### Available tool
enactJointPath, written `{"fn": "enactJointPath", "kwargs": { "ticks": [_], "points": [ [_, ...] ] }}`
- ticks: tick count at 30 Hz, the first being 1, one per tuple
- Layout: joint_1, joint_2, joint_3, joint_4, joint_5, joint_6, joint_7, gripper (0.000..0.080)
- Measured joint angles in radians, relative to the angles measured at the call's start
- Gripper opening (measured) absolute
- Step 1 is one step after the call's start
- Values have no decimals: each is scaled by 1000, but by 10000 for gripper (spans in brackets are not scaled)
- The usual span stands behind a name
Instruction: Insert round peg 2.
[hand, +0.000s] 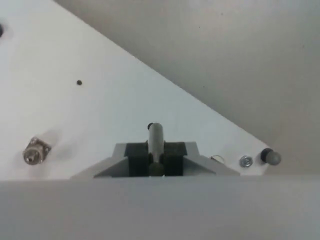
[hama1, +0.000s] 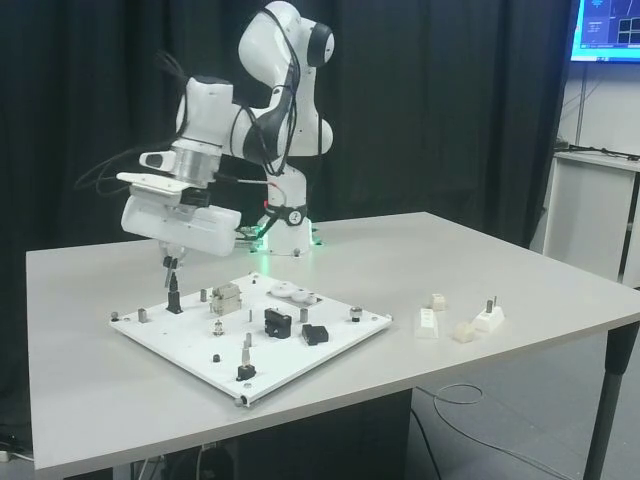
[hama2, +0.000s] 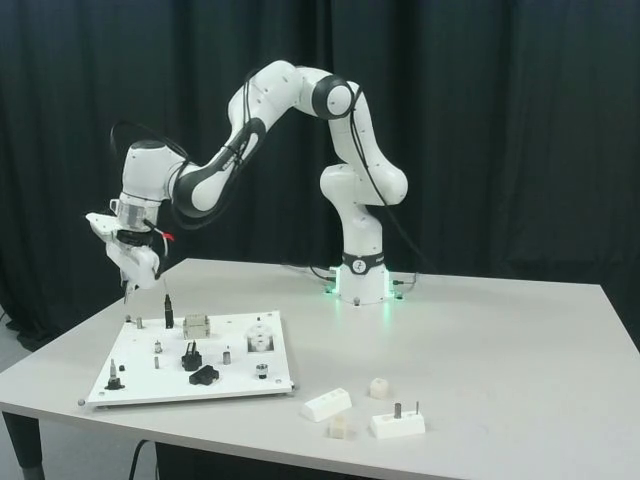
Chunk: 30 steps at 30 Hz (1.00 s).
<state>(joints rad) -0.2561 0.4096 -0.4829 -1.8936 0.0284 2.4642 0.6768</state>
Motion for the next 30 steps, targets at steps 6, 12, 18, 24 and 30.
{"fn": "enactJointPath", "kwargs": {
  "ticks": [6,12,18,24,30],
  "points": [
    [-25,18,0,2,96,1,0,61],
    [-43,44,0,12,189,-1,0,61],
    [-57,66,0,23,240,-2,-9,61],
    [-72,89,0,40,284,-23,-14,61],
    [-90,116,0,69,325,-64,-33,61]
  ]
}}
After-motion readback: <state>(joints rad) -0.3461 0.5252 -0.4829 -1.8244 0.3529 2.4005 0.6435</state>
